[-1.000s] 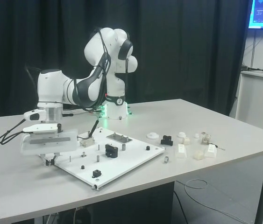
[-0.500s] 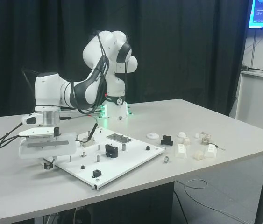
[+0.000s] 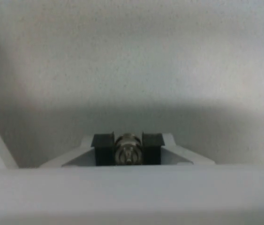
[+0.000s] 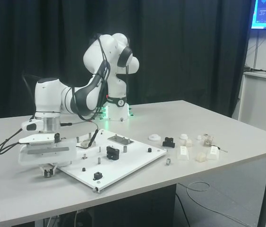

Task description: Place BNC.

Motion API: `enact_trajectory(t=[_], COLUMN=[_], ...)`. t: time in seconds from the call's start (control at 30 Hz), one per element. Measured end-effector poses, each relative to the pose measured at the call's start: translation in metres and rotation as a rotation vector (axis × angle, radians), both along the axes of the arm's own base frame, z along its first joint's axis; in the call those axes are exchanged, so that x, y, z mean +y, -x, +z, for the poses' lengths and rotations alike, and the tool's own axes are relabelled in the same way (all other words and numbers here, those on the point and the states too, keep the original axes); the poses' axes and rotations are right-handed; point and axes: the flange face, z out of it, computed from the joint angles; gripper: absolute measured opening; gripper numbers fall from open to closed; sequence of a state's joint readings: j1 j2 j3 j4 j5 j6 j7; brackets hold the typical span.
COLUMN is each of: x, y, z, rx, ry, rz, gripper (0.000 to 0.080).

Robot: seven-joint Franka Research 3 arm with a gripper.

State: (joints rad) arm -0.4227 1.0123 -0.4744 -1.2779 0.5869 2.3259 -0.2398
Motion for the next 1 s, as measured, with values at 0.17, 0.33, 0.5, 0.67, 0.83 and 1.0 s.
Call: enact_trajectory(t=[0.17, 0.33, 0.5, 0.67, 0.83, 1.0], x=[0.000, -0.001, -0.002, -0.003, -0.004, -0.007], y=[-0.002, -0.003, -0.003, -0.004, -0.007, -0.009], z=[-0.004, -0.006, -0.005, -0.003, 0.004, 0.015], rx=[0.002, 0.003, 0.002, 0.002, 0.003, 0.008], ry=[0.002, 0.005, 0.006, 0.003, -0.005, -0.015], rz=[0.005, 0.007, 0.007, 0.001, -0.016, -0.041], gripper=[0.0121, 0.0121, 0.0121, 0.0295, 0.0638, 0.0760])
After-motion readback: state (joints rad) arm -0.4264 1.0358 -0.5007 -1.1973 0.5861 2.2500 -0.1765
